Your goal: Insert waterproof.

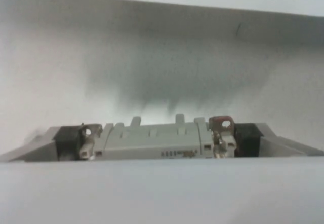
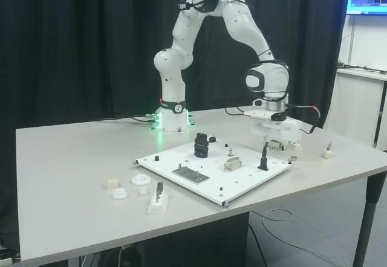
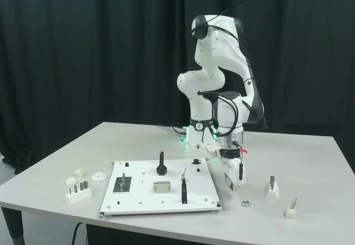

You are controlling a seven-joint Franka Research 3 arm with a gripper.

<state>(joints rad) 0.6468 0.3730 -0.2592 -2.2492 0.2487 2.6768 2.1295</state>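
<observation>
jaws [image 1: 157, 144] pinching grey connector [image 1: 152, 140] | above table [image 2: 72, 152] beside white board [image 2: 242, 182] | no containers seen

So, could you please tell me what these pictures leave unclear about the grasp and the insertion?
- Wrist view: the connector fills the gap, so its contact with the fingers is hidden.
- First room view: the gripper hides most of what it holds.
- Second room view: the socket on the white board is too small to single out.
- Both room views: too small to tell the connector's tilt.

One white board [image 3: 161, 192], perhaps three white gears [image 2: 128, 185].
</observation>
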